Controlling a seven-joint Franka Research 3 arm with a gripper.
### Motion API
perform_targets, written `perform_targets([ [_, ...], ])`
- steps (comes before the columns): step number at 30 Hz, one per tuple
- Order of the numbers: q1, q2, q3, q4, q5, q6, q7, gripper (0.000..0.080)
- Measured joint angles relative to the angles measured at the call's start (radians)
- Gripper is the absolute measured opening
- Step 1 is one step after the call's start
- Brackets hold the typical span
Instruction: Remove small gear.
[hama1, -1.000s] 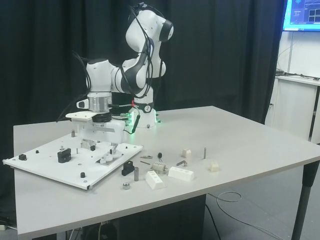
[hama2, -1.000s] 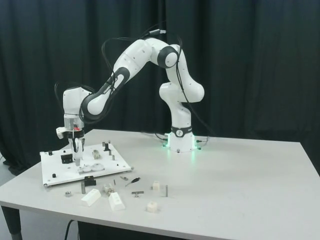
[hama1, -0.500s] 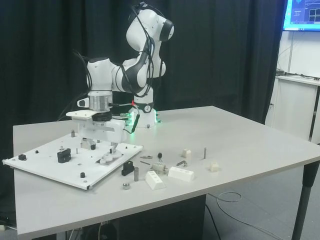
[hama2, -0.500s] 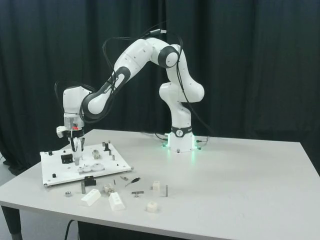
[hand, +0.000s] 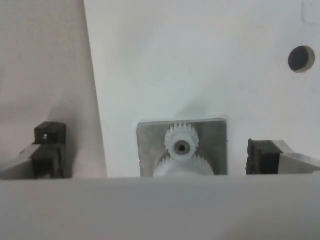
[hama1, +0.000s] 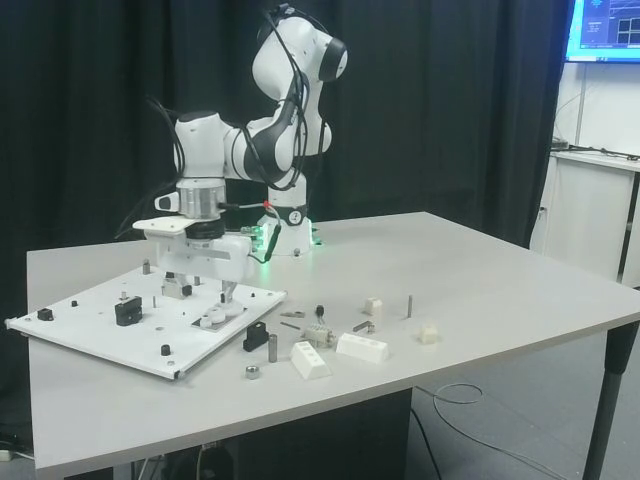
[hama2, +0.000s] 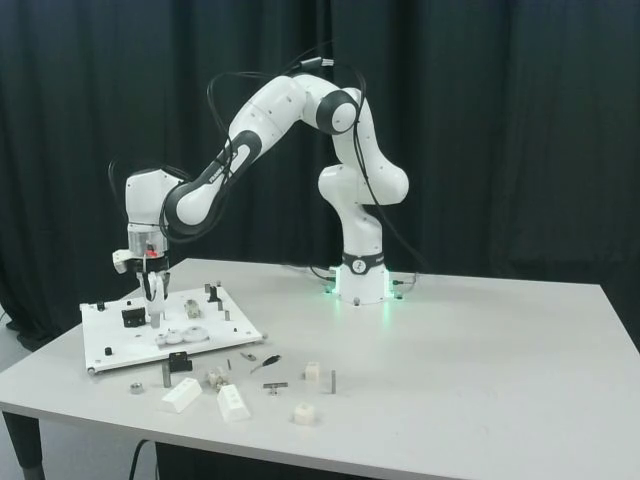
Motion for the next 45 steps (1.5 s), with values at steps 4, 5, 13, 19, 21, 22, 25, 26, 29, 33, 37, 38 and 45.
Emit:
perform_targets([
  [4,0.001,-0.004,-0.003,0.000,-0.005,-0.007,0.001,0.0800],
  [5,0.001,-0.005,-0.004,0.000,-0.005,-0.008,0.001,0.0800],
  [13,0.002,-0.010,-0.007,0.000,-0.006,-0.011,0.002,0.0800],
  [19,0.003,-0.011,-0.008,0.000,-0.007,-0.011,0.003,0.0800],
  [21,0.004,-0.011,-0.009,0.000,-0.007,-0.011,0.003,0.0800],
  [22,0.004,-0.011,-0.009,0.000,-0.007,-0.011,0.005,0.0800],
  [25,0.004,-0.010,-0.009,-0.002,-0.007,-0.011,0.012,0.0800],
  [26,0.004,-0.010,-0.009,-0.003,-0.007,-0.011,0.013,0.0800],
  [29,0.004,-0.010,-0.009,-0.006,-0.007,-0.010,0.018,0.0800],
  [33,0.004,-0.008,-0.009,-0.013,-0.007,-0.003,0.031,0.0800],
  [37,0.004,-0.005,-0.007,-0.022,-0.007,0.015,0.052,0.0800],
  [38,0.004,-0.004,-0.006,-0.023,-0.006,0.020,0.056,0.0800],
  [45,0.005,0.011,-0.001,-0.027,-0.004,0.048,0.081,0.0800],
])
